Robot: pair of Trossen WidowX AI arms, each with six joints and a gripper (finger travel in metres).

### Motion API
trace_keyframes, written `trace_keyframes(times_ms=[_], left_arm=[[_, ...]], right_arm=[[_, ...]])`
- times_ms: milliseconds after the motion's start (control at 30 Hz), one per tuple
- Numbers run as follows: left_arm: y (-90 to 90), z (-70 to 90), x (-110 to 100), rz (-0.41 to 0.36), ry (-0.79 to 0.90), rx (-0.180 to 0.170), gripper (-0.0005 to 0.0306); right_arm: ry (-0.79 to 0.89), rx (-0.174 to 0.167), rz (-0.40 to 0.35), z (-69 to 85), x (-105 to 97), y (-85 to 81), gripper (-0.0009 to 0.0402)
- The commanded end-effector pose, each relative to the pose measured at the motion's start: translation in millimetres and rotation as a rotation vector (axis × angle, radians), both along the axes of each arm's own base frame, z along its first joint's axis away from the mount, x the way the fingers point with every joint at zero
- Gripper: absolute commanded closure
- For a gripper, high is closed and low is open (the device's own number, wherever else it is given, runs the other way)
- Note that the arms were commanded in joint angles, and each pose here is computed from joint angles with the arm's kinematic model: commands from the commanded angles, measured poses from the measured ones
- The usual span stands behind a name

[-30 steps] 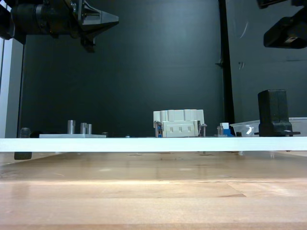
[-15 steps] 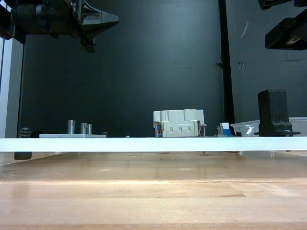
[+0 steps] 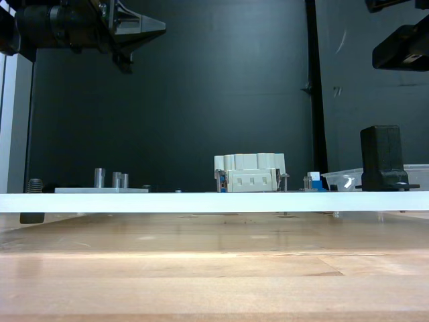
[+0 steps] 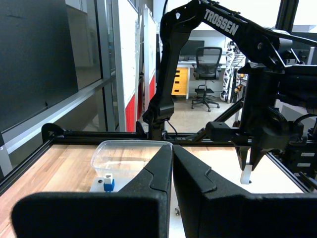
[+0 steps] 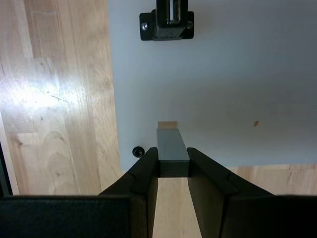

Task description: Pick the 16mm bar and install on taskboard

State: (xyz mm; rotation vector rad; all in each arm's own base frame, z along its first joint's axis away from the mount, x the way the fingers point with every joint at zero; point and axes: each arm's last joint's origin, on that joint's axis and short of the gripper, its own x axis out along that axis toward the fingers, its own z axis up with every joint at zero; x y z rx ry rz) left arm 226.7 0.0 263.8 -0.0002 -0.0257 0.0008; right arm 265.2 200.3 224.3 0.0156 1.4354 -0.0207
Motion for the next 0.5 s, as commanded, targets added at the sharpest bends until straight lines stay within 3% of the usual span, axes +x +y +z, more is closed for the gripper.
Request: trace_keyframes(times_ms=[33,500], left_arm=[[0.0,0.1,0.1,0.000,0.000,0.000,0.0300],[0.1,0.1,0.1,0.000,0.000,0.000,0.0300]], right_arm=[[-0.001,0.000,0.001,-0.5,-0.1,0.1,0.0393],[0.004,-0.004,0.005,-6.7,2.1,1.9,0.0393]])
